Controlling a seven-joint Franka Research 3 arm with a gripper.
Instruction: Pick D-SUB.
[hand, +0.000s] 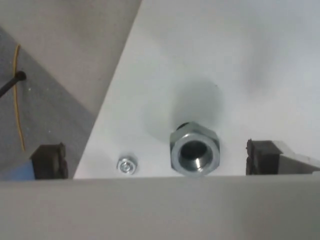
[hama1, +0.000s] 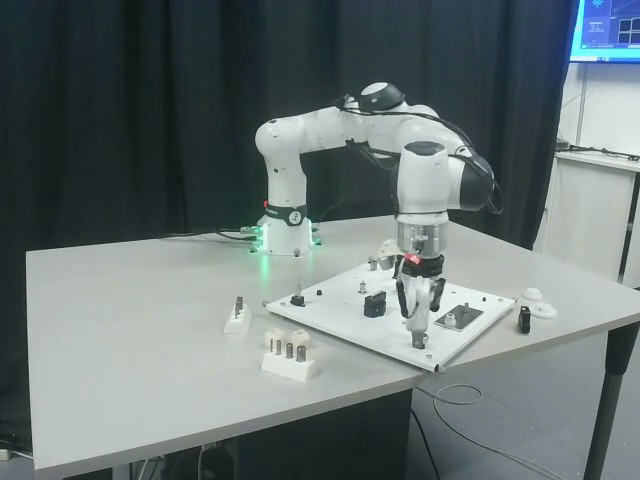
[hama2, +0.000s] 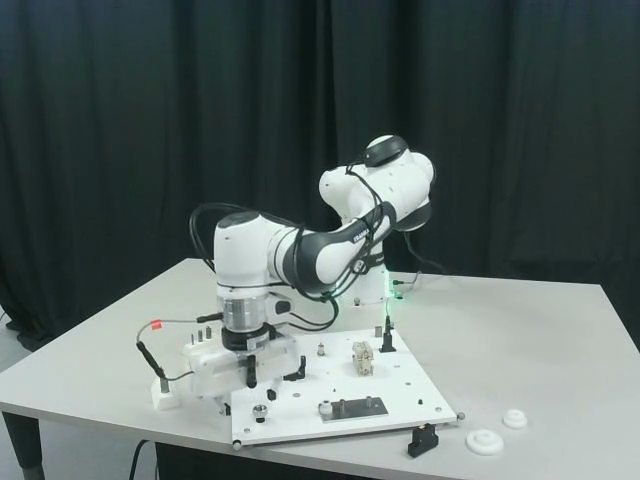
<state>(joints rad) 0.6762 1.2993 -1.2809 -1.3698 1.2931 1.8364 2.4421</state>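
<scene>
I am reaching out and down over the front corner of the white board, my gripper hanging with its fingers spread wide and holding nothing. Between them a grey hex nut is standing on the board, with a small bolt head beside it. The board's edge is running close by, grey table beyond. I cannot tell for sure which part is the D-SUB.

White board, grey nut, black curtain
</scene>
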